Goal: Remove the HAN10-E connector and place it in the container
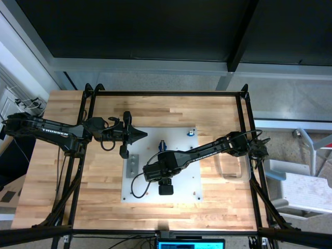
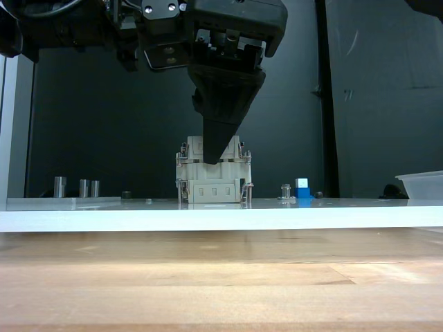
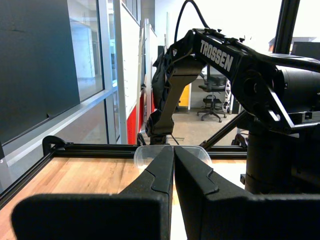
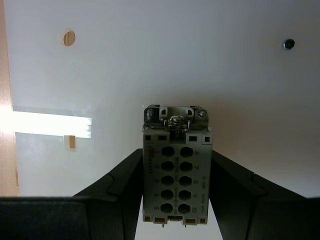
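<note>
High view: the right gripper point(image 1: 165, 188) is over the white board point(image 1: 189, 155). The container point(image 1: 233, 166) lies near that arm's base, and the left gripper point(image 1: 139, 135) is aside.
Low view: the HAN10-E connector point(image 2: 213, 185) stands directly below, on the board.
Left wrist view: the left fingers point(image 3: 155, 175) are closed and empty.
Right wrist view: the right fingers point(image 4: 125, 175) clamp the connector's long sides.

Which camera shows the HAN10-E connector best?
Right wrist view: the HAN10-E connector fills it face-on, clamped by the right gripper over the board. Low view shows its side, partly behind the fingers; high view hides it under that gripper; the left gripper, shut near the board's far-left corner, misses it.
</note>
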